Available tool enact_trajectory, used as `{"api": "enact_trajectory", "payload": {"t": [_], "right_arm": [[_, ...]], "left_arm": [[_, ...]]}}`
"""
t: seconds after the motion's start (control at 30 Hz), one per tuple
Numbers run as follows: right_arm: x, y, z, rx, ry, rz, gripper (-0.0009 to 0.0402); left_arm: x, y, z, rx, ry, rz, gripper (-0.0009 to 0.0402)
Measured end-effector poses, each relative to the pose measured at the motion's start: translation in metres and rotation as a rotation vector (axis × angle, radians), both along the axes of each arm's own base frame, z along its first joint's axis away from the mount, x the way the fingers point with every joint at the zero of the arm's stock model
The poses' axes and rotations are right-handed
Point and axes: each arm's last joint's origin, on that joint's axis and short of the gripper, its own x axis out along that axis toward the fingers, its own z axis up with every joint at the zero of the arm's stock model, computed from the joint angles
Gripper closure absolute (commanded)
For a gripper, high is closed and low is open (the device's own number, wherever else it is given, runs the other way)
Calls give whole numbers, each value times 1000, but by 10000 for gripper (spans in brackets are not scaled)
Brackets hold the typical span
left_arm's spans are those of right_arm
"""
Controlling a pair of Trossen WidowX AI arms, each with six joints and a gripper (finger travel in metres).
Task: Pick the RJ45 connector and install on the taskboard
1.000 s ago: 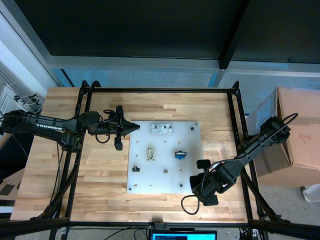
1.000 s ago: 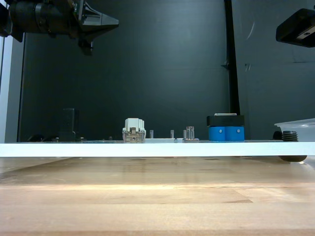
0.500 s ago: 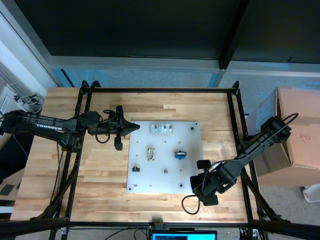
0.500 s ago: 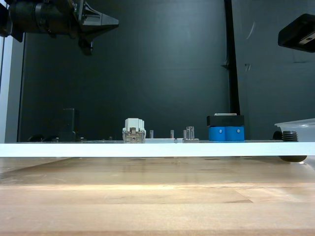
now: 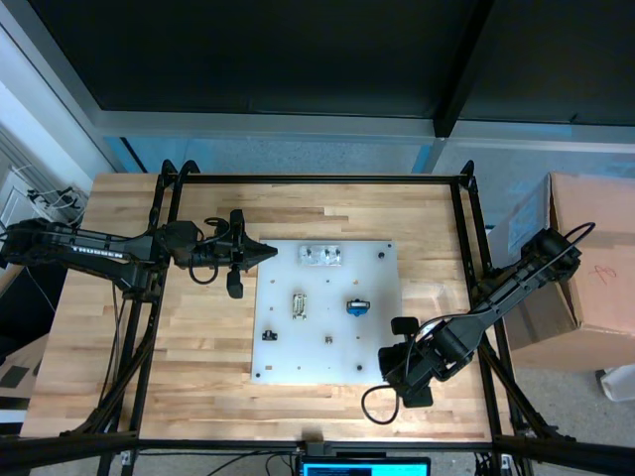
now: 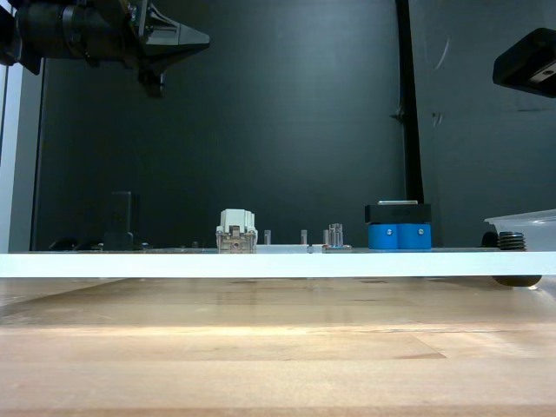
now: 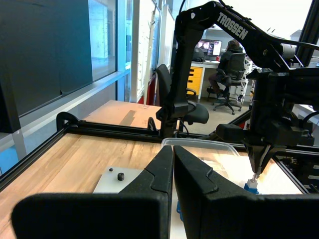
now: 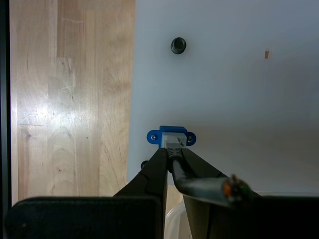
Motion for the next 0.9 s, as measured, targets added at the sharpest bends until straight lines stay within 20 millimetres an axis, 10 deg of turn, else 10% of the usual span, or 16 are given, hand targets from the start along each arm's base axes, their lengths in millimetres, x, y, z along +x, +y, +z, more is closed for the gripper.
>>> {"api": "enact_trajectory", "payload": {"t": [0.9], "right_arm": [[0, 1, 24, 10, -21, -6, 393]], "left_arm": [[0, 0, 0, 0, 0, 0, 393]]}}
